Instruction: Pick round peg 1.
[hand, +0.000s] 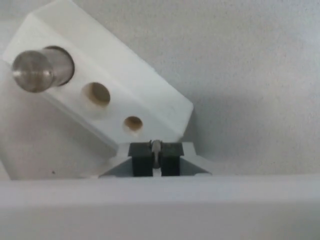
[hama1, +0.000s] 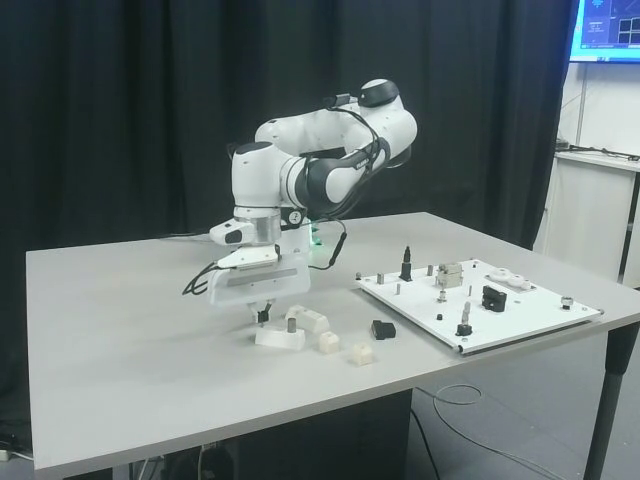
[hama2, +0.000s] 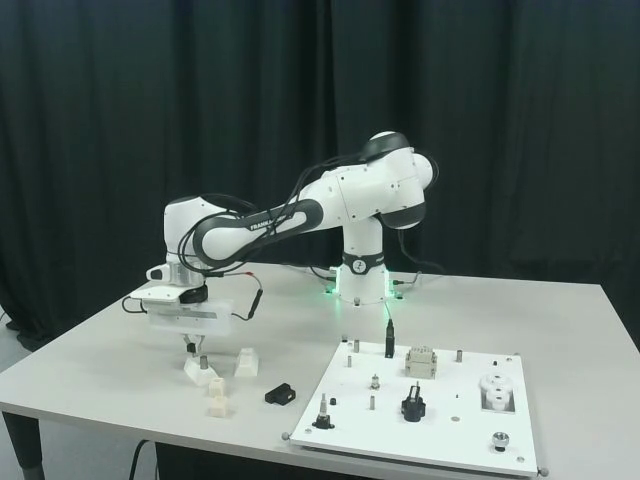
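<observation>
A white holder block (hand: 125, 85) lies on the grey table and has a row of holes. A thick metal peg (hand: 35, 70) stands in its largest hole, and two smaller holes (hand: 96, 95) are empty. At the block's narrow end my gripper (hand: 156, 160) is shut on a thin grey round peg (hand: 156, 146), held between the black fingers (hand: 141, 160). I cannot tell whether the peg's lower end is still in the block. In the room views the gripper (hama1: 262, 315) (hama2: 192, 347) hangs just over the block (hama1: 280, 340) (hama2: 198, 370).
Several small white blocks (hama1: 328, 342) (hama1: 361, 354) and a black part (hama1: 384, 328) lie beside the holder. A white assembly board (hama1: 500, 305) with several fixtures sits farther along the table. The arm's base (hama2: 362, 285) stands at the back.
</observation>
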